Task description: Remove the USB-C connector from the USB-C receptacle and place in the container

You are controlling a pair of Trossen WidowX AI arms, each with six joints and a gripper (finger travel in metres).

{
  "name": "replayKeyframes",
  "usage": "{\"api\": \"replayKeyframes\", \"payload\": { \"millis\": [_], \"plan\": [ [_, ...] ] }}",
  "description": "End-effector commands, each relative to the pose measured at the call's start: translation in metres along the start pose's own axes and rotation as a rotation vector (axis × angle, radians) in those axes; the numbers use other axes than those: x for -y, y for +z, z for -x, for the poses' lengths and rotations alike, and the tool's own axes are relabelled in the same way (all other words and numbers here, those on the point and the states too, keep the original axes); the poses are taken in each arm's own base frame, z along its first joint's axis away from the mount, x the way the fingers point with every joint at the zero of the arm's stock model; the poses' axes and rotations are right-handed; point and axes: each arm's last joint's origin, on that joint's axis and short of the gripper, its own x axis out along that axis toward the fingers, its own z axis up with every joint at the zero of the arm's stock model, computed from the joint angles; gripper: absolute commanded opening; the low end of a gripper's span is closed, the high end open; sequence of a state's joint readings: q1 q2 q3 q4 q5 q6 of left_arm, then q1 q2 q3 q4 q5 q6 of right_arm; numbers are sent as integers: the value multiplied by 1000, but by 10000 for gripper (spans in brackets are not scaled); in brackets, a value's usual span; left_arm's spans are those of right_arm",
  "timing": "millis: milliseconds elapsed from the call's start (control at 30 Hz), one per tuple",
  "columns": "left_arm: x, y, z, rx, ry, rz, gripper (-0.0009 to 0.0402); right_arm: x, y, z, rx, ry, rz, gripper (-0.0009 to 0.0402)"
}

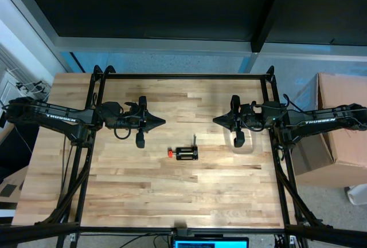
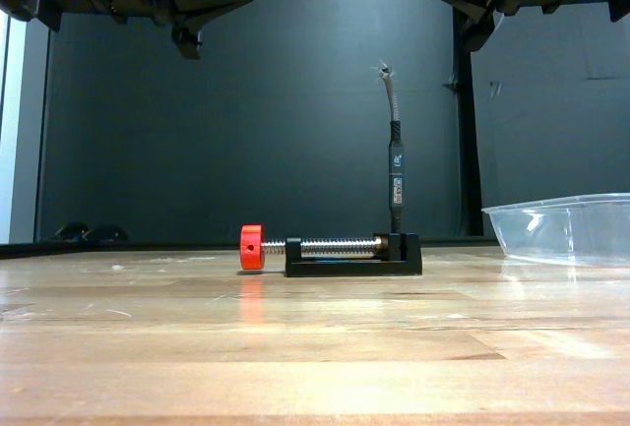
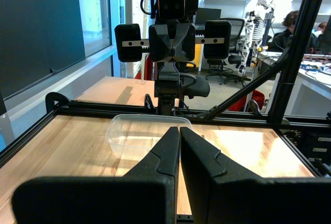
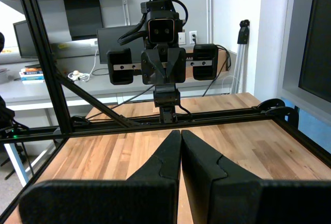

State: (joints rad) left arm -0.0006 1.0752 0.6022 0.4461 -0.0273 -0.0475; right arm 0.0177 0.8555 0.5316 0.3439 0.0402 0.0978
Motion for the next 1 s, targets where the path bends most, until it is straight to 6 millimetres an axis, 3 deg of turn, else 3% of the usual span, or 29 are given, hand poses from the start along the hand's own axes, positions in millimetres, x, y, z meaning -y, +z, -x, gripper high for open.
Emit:
{"api": "replayKeyframes", "payload": {
  "millis": [33, 467, 733, 1000],
  "plan": [
    [0, 0, 0, 0, 1, 0, 0, 0, 0, 0, 4, 0, 1, 0],
    [0, 0, 0, 0, 0, 0, 0, -1, 1, 0, -5, 12, -32, 0],
    [0, 0, 0, -1, 1, 0, 0, -21, 3, -8, -393, 43, 0, 0],
    [0, 0, 0, 0, 1, -1, 0, -50, 12, -37, -705, 42, 70, 0]
  ]
}}
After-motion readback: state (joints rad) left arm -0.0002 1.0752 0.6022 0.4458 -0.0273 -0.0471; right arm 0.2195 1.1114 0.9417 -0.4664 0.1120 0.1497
